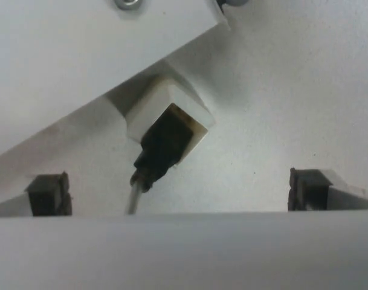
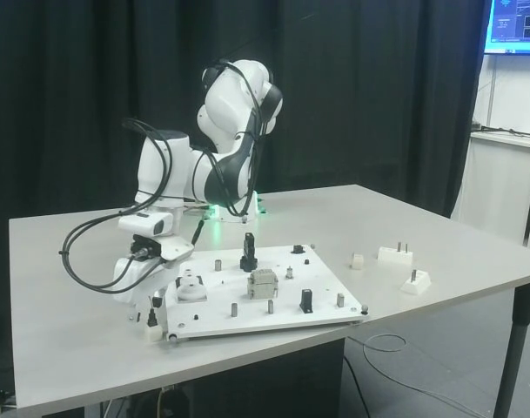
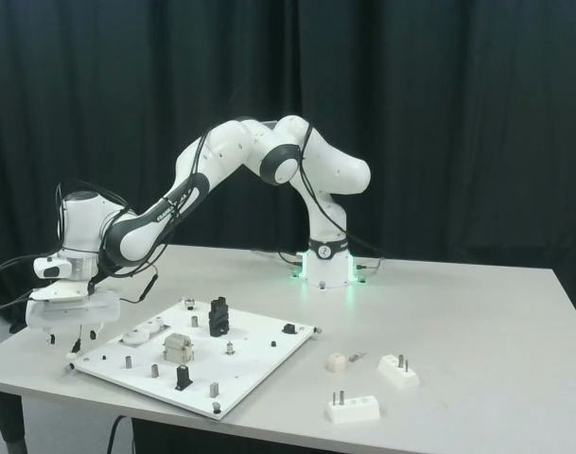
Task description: Pick USB.
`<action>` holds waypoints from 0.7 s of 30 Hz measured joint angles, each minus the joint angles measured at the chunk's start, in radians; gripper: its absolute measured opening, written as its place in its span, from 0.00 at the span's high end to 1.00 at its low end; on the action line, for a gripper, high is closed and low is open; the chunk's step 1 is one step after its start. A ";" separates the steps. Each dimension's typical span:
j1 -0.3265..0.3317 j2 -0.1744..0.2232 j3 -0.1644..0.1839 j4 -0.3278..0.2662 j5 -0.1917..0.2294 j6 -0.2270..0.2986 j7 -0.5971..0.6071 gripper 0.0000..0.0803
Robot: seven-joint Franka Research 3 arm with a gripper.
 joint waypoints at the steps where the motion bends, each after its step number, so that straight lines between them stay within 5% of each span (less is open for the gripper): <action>1: 0.000 0.000 0.000 0.000 0.000 0.000 -0.006 0.00; 21: -0.006 0.000 0.012 0.000 0.000 0.007 -0.061 0.00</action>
